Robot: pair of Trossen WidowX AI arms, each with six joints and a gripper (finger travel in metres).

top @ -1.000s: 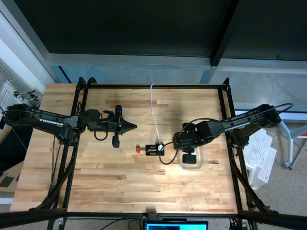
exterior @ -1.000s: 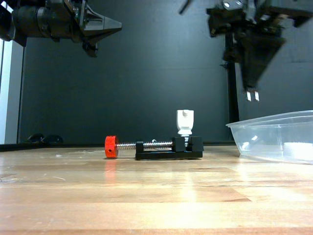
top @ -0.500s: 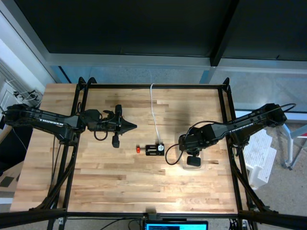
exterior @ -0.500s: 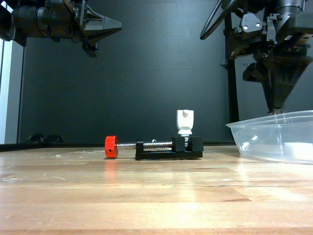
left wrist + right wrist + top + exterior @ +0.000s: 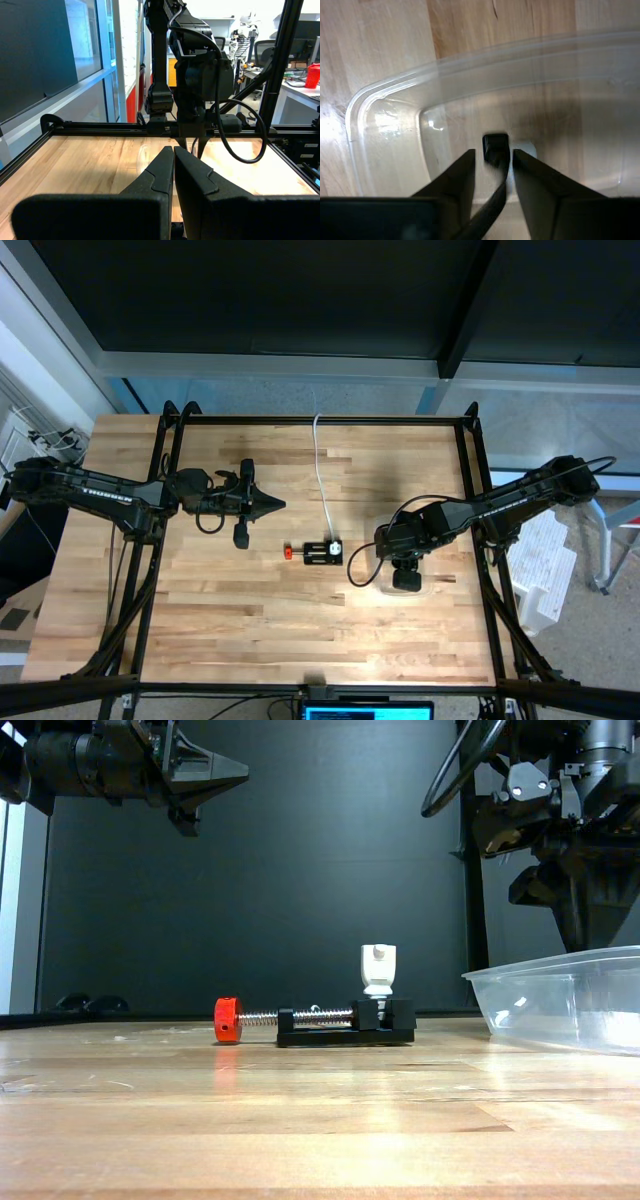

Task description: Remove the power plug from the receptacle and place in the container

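With the plug seemingly loose in the tray at the low view's lower right, the right gripper, parted around it, is best raised straight so the tail is not snagged; the closed left gripper, upper left, is not needed.

Our left arm reaches level from the left edge, high up, and its left gripper points inward toward the middle, fingers pressed together. Our right arm slopes in from the right edge, and the right gripper points straight down, low, with its fingers parted.
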